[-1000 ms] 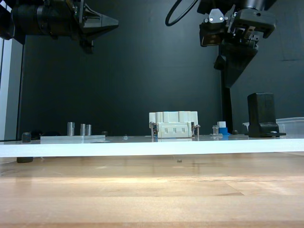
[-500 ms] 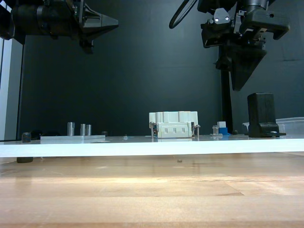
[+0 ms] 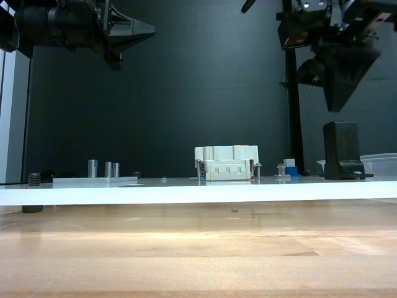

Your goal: Pick the 16mm bar from the taskboard and place it in the container

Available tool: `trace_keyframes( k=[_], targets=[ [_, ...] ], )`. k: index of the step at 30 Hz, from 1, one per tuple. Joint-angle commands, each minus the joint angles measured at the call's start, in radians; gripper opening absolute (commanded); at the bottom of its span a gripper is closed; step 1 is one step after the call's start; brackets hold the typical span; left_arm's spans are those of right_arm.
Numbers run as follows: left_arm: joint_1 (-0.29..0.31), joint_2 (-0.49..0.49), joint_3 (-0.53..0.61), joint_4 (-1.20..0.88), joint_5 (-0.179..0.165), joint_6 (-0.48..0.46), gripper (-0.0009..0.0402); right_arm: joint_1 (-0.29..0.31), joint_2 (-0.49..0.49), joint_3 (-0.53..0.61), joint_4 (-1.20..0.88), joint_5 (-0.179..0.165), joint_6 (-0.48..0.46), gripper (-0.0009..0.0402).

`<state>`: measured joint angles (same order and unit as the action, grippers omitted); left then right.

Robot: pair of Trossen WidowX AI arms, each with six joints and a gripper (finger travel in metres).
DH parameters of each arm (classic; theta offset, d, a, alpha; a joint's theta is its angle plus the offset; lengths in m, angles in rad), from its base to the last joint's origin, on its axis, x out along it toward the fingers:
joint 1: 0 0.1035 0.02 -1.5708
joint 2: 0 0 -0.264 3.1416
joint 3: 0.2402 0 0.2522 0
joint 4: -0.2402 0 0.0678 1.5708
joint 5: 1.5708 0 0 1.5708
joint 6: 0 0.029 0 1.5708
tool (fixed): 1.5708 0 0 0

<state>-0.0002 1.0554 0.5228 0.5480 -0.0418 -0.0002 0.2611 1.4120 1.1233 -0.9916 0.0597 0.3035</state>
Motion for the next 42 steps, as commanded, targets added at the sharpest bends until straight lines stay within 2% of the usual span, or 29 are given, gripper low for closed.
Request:
trace_keyframes(
  k=[1, 23, 33, 42],
  targets=[
    [0.0, 0.0, 0.0, 0.0, 0.0, 0.0, 0.0, 0.03, 0.0, 0.0, 0.0, -0.001, 0.039, 0.0],
    [0.0, 0.0, 0.0, 0.0, 0.0, 0.0, 0.0, 0.225, 0.146, 0.126, -0.034, -0.004, 0.217, 0.0],
    [0.0, 0.0, 0.0, 0.0, 0.0, 0.0, 0.0, 0.276, 0.214, 0.187, -0.061, -0.019, 0.277, 0.0003],
    [0.0, 0.0, 0.0, 0.0, 0.0, 0.0, 0.0, 0.313, 0.234, 0.195, -0.061, -0.031, 0.328, 0.004]
  ],
)
